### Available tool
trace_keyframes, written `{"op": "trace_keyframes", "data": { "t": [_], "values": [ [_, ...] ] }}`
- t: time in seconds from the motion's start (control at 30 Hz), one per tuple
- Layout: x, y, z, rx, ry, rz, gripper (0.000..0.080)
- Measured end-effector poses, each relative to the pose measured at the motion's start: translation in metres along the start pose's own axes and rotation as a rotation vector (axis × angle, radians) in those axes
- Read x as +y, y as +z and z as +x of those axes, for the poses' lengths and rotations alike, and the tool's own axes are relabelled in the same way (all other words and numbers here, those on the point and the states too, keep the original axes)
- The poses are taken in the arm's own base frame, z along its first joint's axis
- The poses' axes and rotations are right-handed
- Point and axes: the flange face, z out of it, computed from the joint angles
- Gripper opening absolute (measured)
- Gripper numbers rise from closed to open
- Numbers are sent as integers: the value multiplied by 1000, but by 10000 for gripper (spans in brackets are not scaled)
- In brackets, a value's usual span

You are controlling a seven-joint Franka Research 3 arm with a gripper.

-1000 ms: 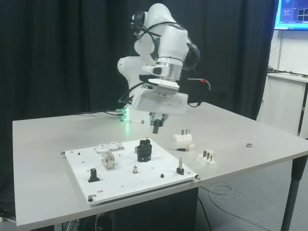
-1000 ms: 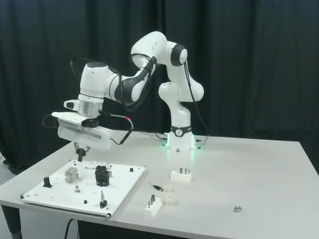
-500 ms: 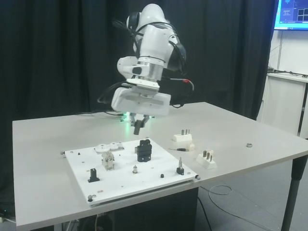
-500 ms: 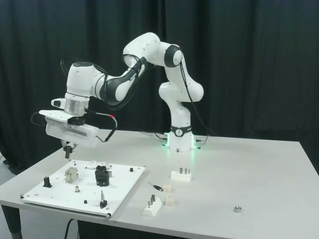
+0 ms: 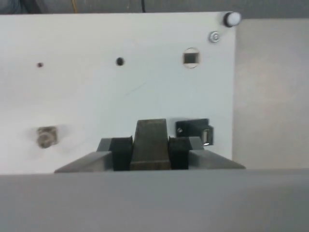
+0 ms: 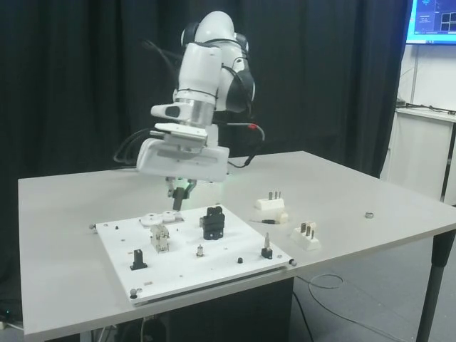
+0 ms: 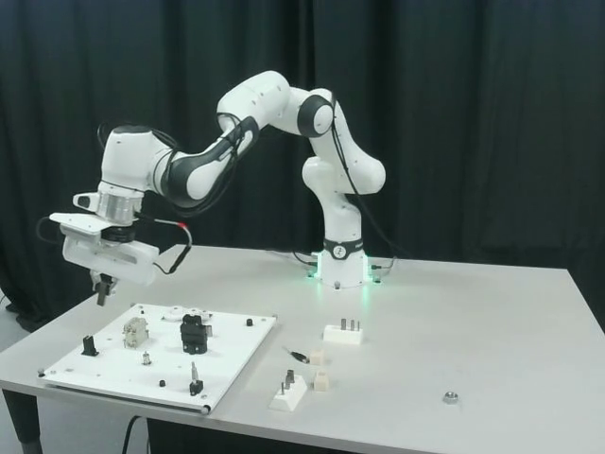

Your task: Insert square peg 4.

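My gripper (image 6: 176,201) hangs above the white board (image 6: 214,265), shut on a dark grey square peg (image 5: 151,144). In the second room view the gripper (image 7: 101,293) is over the board's (image 7: 113,376) left end. The wrist view shows the peg clamped between the black fingers (image 5: 120,151), with a small square hole (image 5: 191,57) in the board near a corner screw (image 5: 231,18). A small black bracket (image 5: 195,130) sits just beside the peg's tip in that view.
The board carries a black block (image 6: 212,223), white round parts (image 6: 162,217), a small black bracket (image 6: 137,260) and short posts (image 6: 266,251). Two white peg holders (image 6: 271,205) (image 6: 305,235) and a small nut (image 6: 368,213) lie on the grey table to the right.
The arm has swung from above the board's right side across to its left end, carrying the peg in the shut gripper.
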Motion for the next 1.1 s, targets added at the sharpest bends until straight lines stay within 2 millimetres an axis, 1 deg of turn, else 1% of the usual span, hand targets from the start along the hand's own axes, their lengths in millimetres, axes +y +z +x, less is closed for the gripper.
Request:
{"op": "trace_keyframes", "data": {
  "t": [0.4, 0.73, 1.1],
  "values": [
    [24, 24, 26, 7, 3, 24, 154],
    [34, 42, 38, -20, -2, 25, 154],
    [41, 61, 47, -47, -16, 32, 154]
  ]
}}
